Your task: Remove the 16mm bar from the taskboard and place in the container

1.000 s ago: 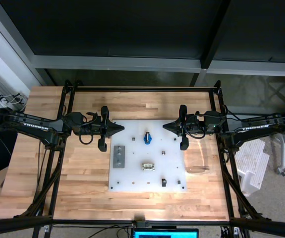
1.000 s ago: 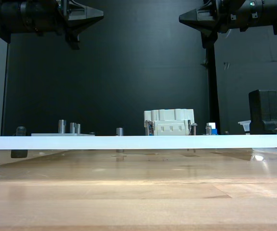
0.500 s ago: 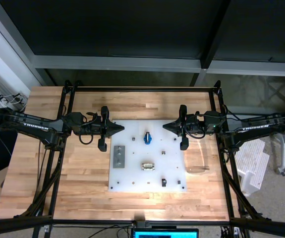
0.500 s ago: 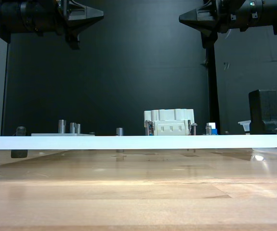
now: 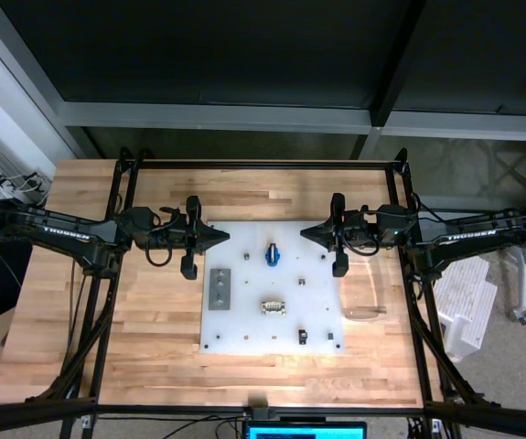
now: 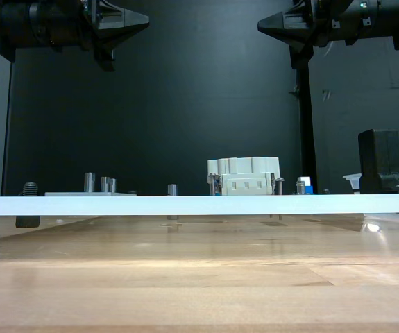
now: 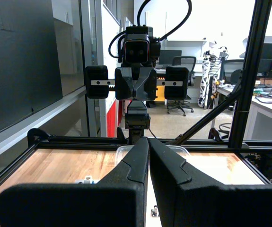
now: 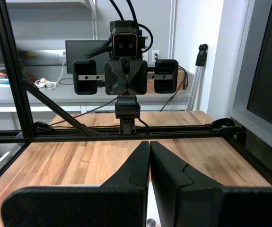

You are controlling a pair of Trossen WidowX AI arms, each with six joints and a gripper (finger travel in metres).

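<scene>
While over the taskboard (image 5: 244, 322), left gripper (image 5: 226, 236), right gripper (image 5: 304, 233), both closed

16mm bar too small to tell; left gripper (image 6: 142, 23), right gripper (image 6: 261, 28) cropped above.

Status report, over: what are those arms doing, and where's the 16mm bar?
Left gripper, right gripper: shut, empty, above taskboard's far edge. 16mm bar on board, untouched. Container beside board, nothing in the way.

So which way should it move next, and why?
Probably lower the right end effector toward the taskboard, opening it: both it and the left end effector hover shut, high above, and the container lies at the board's right.
</scene>
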